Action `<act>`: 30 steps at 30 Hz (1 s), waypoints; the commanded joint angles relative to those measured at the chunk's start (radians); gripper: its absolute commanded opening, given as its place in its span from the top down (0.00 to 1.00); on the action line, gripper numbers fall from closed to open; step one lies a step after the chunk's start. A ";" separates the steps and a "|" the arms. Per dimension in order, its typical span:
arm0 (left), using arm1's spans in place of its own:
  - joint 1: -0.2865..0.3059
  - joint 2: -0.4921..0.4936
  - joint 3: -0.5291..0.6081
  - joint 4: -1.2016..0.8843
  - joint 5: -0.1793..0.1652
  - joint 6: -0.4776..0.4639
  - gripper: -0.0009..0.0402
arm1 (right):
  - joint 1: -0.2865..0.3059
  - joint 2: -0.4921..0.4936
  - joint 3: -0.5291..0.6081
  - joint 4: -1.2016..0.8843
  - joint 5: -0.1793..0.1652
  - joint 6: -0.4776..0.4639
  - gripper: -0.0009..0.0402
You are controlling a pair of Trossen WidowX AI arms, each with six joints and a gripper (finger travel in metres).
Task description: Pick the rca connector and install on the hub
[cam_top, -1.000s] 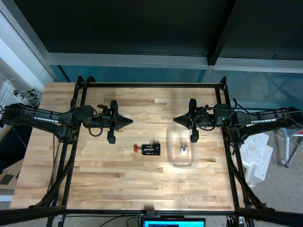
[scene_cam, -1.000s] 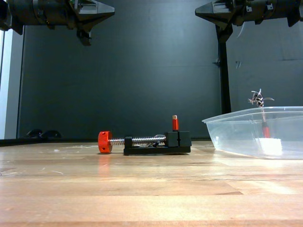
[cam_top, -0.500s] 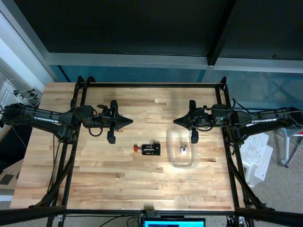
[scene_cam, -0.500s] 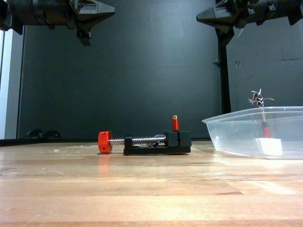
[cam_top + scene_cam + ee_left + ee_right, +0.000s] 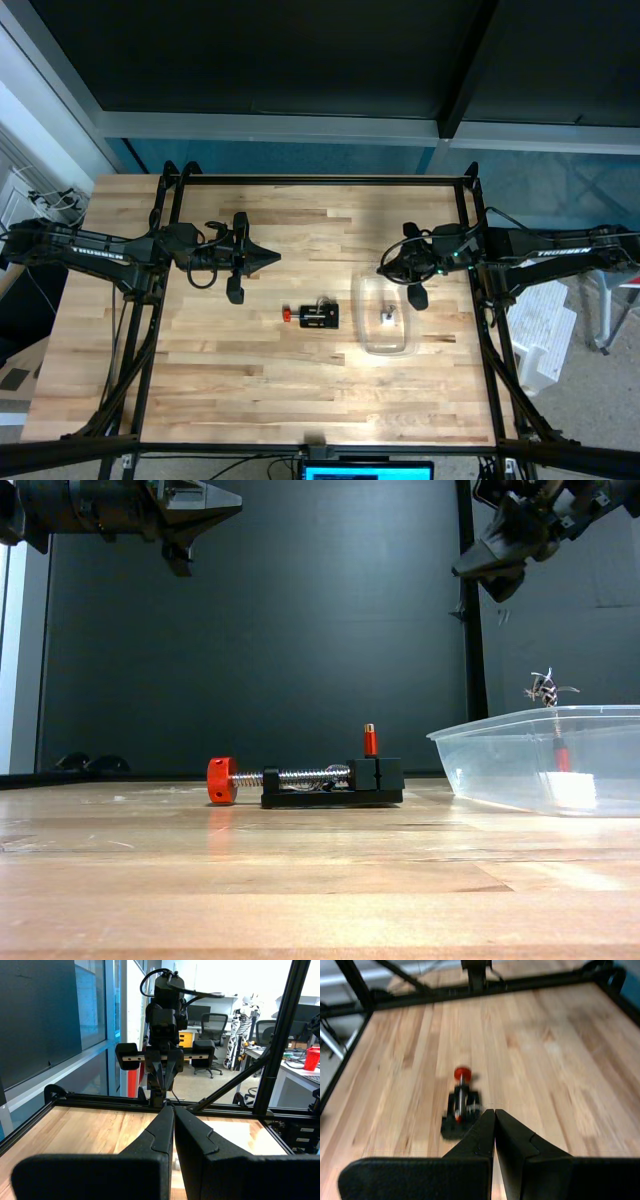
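Both aloft: left gripper (image 5: 276, 256) level, right gripper (image 5: 382, 270) nose-down.

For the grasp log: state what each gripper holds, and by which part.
Nothing is held. The left gripper, shut, hangs high over the table's left side; the right gripper, shut, tilts down above the clear tray's far end.

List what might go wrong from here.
Right claw, shut and high over the far edge of the tray, may knock the tiny connector unless it opens first. The tray looks light; a wall bump could slide it toward the hub. Left claw, shut and parked high at the left, poses little risk.
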 commanded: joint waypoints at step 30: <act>0.000 0.000 0.000 0.000 0.000 0.000 0.98 | 0.151 0.272 0.295 -0.702 0.005 0.033 0.98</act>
